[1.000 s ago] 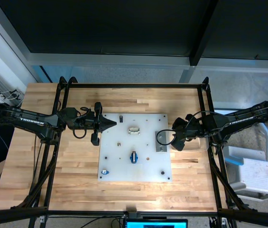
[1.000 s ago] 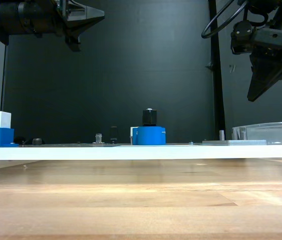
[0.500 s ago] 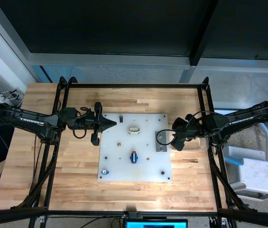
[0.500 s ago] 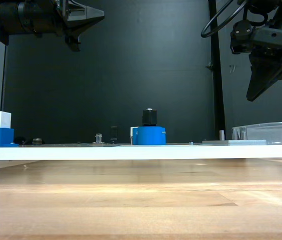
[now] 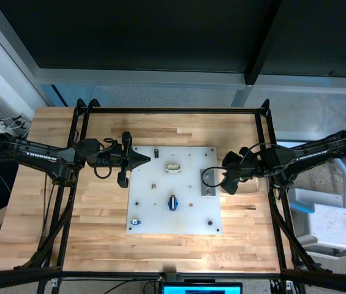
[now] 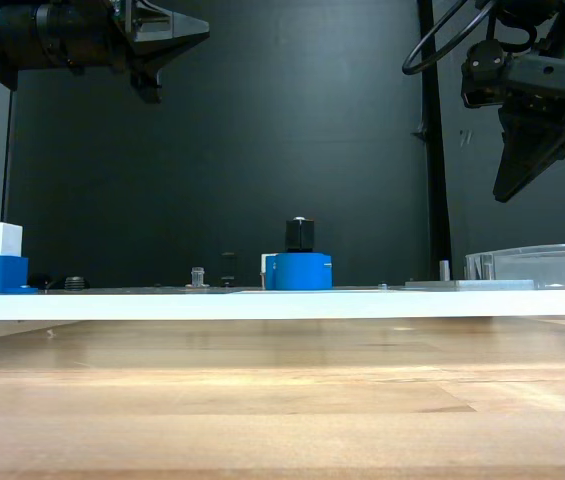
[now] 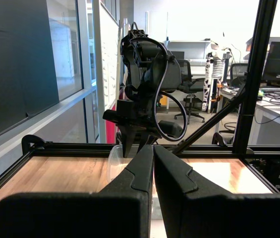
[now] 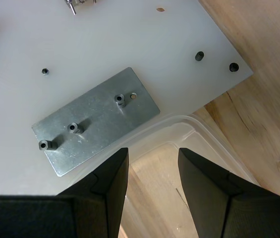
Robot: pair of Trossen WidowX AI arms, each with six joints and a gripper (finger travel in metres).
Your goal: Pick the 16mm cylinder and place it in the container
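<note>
The 16mm cylinder shows in no view. The container (image 5: 255, 185) is a shallow pale tray on the wood just right of the white board, and it looks translucent in the low view (image 6: 542, 262). My right gripper (image 5: 226, 187) hangs high over the container's left end, pointing down (image 6: 509, 190). It is open (image 8: 152, 153) with nothing between its fingers, straddling the container's rim (image 8: 199, 130); the fingers hide part of the inside. My left gripper (image 5: 145, 158) is held level and high at the board's left edge (image 6: 197, 28), shut and empty (image 7: 153, 148).
The white board (image 5: 160, 229) carries a blue part (image 5: 173, 202) with a black knob on top (image 6: 299, 234), a thin silver peg (image 6: 198, 275), a small blue-and-white block (image 5: 135, 221), a black knob (image 5: 209, 222) and a grey metal plate (image 8: 95, 119) with short studs beside the container.
</note>
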